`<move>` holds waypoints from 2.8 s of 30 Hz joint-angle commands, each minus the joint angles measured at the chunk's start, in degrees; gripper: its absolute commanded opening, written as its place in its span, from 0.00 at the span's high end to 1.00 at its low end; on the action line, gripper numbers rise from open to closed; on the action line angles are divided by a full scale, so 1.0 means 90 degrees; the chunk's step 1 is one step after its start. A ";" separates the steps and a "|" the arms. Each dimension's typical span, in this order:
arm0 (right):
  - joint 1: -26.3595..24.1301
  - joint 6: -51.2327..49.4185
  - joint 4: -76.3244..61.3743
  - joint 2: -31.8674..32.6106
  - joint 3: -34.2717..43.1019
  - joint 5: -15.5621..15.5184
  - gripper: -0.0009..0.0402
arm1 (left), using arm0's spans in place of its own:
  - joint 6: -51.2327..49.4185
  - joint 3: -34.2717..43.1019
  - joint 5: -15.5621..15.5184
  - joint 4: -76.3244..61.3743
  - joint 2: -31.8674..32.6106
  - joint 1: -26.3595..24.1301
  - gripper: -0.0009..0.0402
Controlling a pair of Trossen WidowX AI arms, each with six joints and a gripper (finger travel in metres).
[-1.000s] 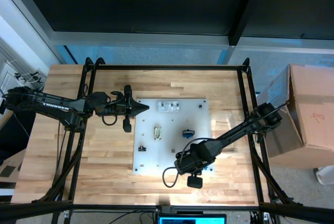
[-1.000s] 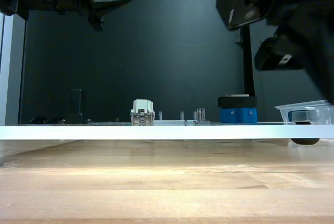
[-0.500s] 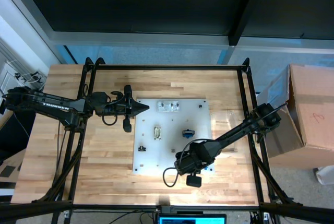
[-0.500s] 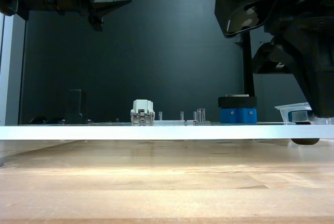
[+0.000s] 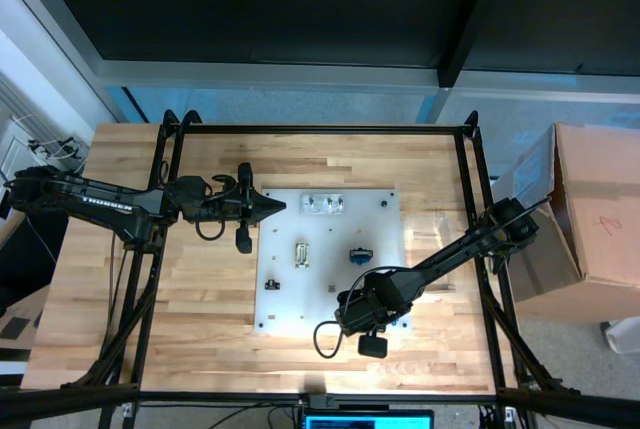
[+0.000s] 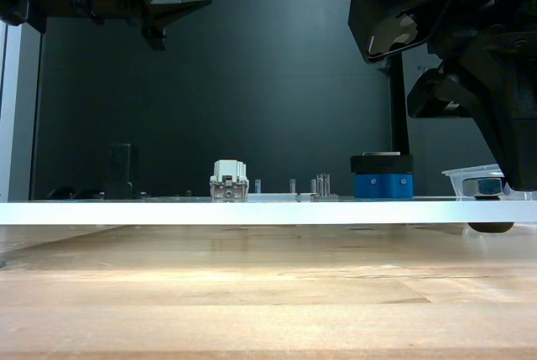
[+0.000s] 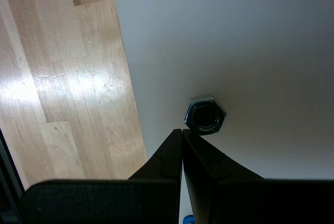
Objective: Unfasten the M12 nut and place it in the container
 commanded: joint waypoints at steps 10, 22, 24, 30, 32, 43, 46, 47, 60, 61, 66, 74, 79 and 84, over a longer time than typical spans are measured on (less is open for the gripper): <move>0.0046 0.0238 -0.0950 -0.0141 0.0316 0.1936 0.98 | 0.0002 0.0000 0.0000 -0.0007 0.0002 0.0000 0.98; 0.0029 0.0073 -0.1086 -0.0233 0.0806 -0.0503 0.98 | 0.0002 0.0000 0.0000 0.0007 0.0002 0.0000 0.98; 0.0024 0.0066 -0.1086 -0.0233 0.0797 -0.0549 0.98 | 0.0002 0.0000 0.0000 -0.0017 0.0002 0.0002 0.98; 0.0012 0.0005 -0.0729 0.0000 0.0668 -0.0447 0.98 | 0.0002 0.0002 -0.0002 -0.0005 0.0002 0.0002 0.98; 0.0012 -0.0058 -0.0656 0.0102 0.0653 -0.0435 0.98 | 0.0002 0.0000 0.0000 -0.0005 0.0002 0.0002 0.98; 0.0000 -0.0092 -0.0440 0.0294 0.0529 -0.0304 0.98 | 0.0002 0.0002 0.0000 -0.0002 0.0002 0.0000 0.98; -0.0002 -0.0083 -0.0457 0.0294 0.0493 -0.0114 0.98 | 0.0002 0.0000 0.0000 -0.0002 0.0002 0.0000 0.98; -0.0002 -0.0051 -0.0488 0.0294 0.0491 -0.0022 0.98 | 0.0002 0.0000 -0.0002 -0.0002 0.0002 0.0000 0.98; -0.0002 -0.0039 -0.0498 0.0291 0.0491 0.0024 0.98 | 0.0002 0.0000 0.0000 -0.0002 0.0002 0.0000 0.98; 0.0000 -0.0039 -0.0498 0.0291 0.0491 0.0029 0.98 | 0.0002 0.0002 0.0000 -0.0002 0.0002 0.0002 0.98; 0.0000 -0.0036 -0.0503 0.0291 0.0491 0.0155 0.98 | 0.0002 0.0002 0.0000 0.0000 0.0002 0.0000 0.98; 0.0000 0.0022 -0.0765 0.0238 0.0498 0.0656 0.98 | 0.0002 0.0000 -0.0002 0.0000 0.0002 0.0000 0.98; 0.0017 0.0291 -0.1654 0.0121 0.0702 0.1700 0.98 | 0.0002 0.0000 -0.0002 0.0012 0.0000 0.0000 0.98; 0.0027 0.0318 -0.1661 -0.0046 0.0707 0.1535 0.98 | 0.0002 0.0002 0.0000 -0.0017 0.0000 0.0002 0.98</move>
